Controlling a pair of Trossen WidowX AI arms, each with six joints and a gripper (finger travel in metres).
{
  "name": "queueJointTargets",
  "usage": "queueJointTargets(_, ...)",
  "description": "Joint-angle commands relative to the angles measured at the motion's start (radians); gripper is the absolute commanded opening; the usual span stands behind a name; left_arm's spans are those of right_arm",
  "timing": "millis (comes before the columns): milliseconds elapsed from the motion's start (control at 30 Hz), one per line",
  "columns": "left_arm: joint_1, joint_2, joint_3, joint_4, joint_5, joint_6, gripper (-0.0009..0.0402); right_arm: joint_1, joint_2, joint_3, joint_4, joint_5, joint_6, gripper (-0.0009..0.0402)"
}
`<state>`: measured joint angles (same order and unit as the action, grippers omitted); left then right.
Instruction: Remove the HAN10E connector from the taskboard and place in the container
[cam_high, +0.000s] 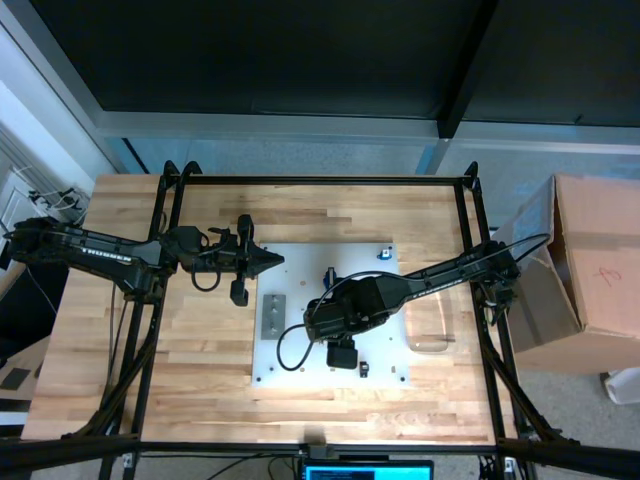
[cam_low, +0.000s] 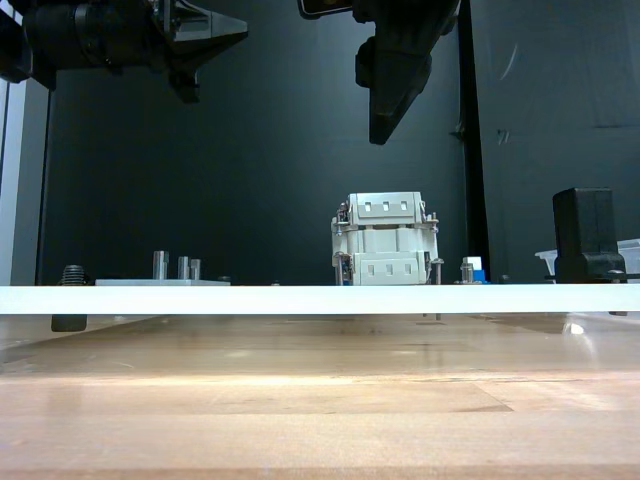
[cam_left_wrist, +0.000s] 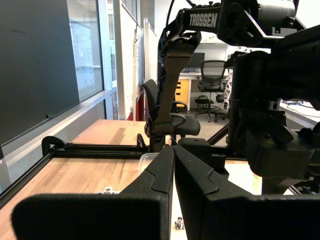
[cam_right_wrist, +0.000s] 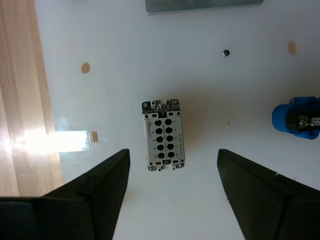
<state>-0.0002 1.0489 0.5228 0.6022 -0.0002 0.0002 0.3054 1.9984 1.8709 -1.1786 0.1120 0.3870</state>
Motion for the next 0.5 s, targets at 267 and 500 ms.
queueJointTargets(267, 0.000, 0.000, 0.000, 0.000, 0.000, 0.000, 0.0000, 0.000, 0.040, 0.000, 0.014, -0.001, -0.005, 0.0259)
queueJointTargets(500, 0.000, 0.000, 0.000, 0.000, 0.000, 0.000, 0.0000, 0.000, 0.096, 0.000, 0.020, -0.010, -0.011, 0.0261)
